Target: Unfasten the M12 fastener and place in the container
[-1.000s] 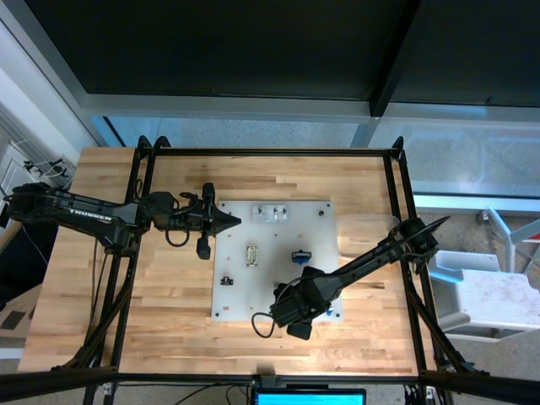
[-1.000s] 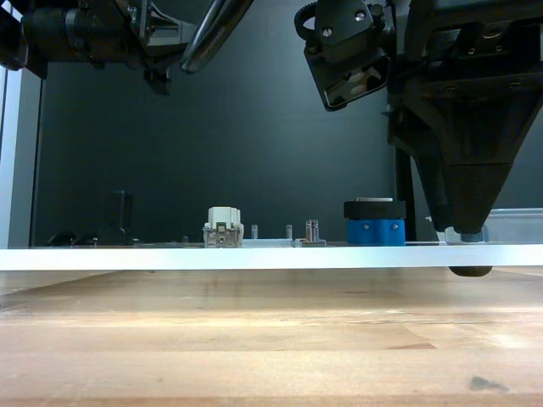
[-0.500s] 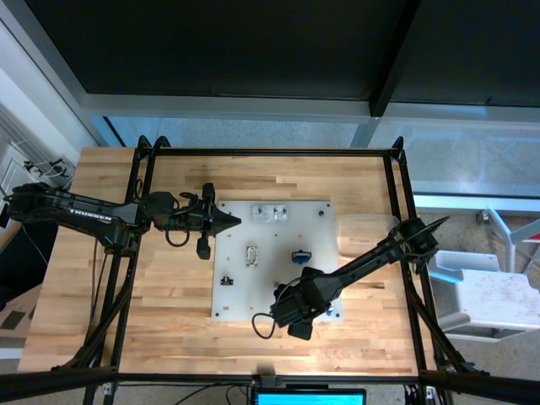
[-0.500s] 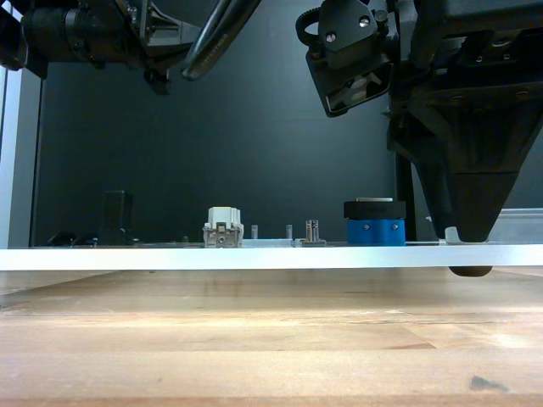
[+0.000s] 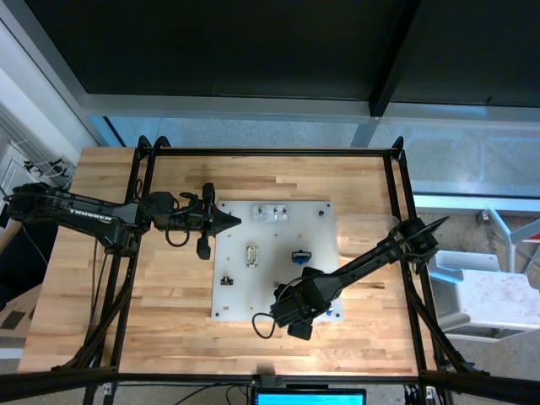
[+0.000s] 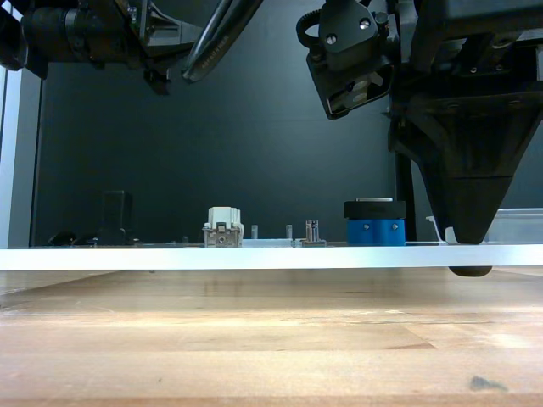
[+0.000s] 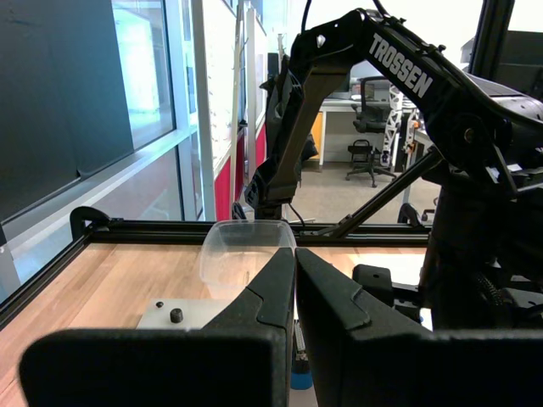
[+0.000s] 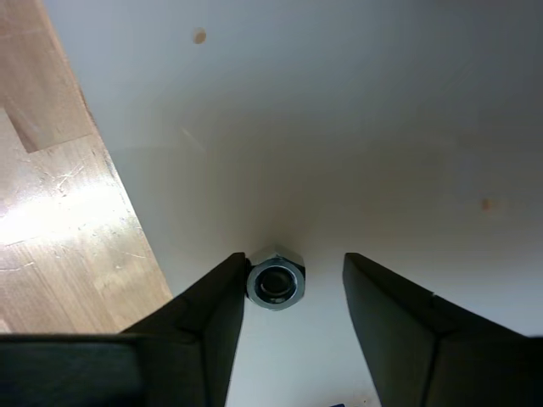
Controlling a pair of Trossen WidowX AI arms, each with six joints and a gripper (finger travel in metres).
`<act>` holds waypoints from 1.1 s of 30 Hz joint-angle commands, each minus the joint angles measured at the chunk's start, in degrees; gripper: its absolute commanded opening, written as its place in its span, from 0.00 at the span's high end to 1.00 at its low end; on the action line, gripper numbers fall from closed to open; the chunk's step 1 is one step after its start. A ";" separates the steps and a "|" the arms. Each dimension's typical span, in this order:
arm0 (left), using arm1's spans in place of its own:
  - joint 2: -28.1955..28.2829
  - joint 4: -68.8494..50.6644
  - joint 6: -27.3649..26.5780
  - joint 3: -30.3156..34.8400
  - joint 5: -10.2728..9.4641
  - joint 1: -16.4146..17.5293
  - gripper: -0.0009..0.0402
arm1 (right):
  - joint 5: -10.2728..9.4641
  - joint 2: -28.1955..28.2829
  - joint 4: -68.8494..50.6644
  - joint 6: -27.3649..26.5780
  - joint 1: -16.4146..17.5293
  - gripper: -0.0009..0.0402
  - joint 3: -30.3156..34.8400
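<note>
The right gripper straddled the M12 nut at the white board's near right edge, jaws apart, one finger touching it. Closing off-centre risked slipping off its flats. The left gripper, fingers together, hovered near the board's far left corner.

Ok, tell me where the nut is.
In the right wrist view the nut sits by the white board's near right edge, between the right gripper's open fingers; the left gripper hovers over the board's left edge.

The nut is shiny metal, the board smooth matt, the table grained wood.
</note>
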 commanded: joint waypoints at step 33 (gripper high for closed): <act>0.00 0.02 0.00 0.00 0.00 0.02 0.98 | 0.20 -0.04 1.90 -43.60 -0.02 0.97 0.13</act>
